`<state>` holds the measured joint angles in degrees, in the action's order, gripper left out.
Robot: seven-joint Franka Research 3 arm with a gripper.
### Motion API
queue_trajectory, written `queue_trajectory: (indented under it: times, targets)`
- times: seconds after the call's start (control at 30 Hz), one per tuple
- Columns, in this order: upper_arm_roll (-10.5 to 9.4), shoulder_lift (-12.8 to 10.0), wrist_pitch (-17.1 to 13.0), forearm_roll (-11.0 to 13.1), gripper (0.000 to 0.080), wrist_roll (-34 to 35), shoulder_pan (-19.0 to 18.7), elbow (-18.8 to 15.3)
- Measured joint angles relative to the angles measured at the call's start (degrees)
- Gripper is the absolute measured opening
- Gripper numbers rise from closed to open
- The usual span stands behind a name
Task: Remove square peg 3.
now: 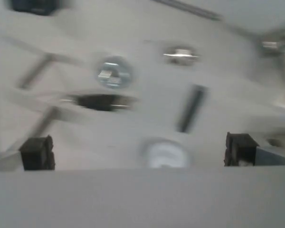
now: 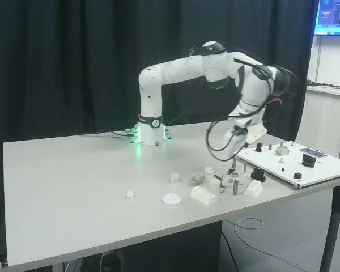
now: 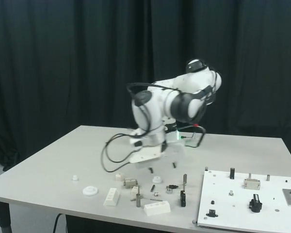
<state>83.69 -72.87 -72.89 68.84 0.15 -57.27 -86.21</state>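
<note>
Jaws (image 1: 137, 152) spread with nothing between, shown only in wrist view, above scattered parts.

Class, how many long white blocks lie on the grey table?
2: one long white block beside the gear, another by the board. None seems hidden.

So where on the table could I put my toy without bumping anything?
The grey table is bare between the robot's base and the small white disc. It is crowded around the white blocks beside the white board.
</note>
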Motion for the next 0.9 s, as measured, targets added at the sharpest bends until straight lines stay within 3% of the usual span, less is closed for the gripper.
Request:
queue_trajectory:
  times: [0.53, 0.9]
  targets:
    - [-0.31, 0.76, -0.01, 3.11, 0.0800, 17.94, -15.04, -1.31]
    - [-2.01, 1.70, -2.73, 4.00, 0.0800, 30.23, -24.12, -1.27]
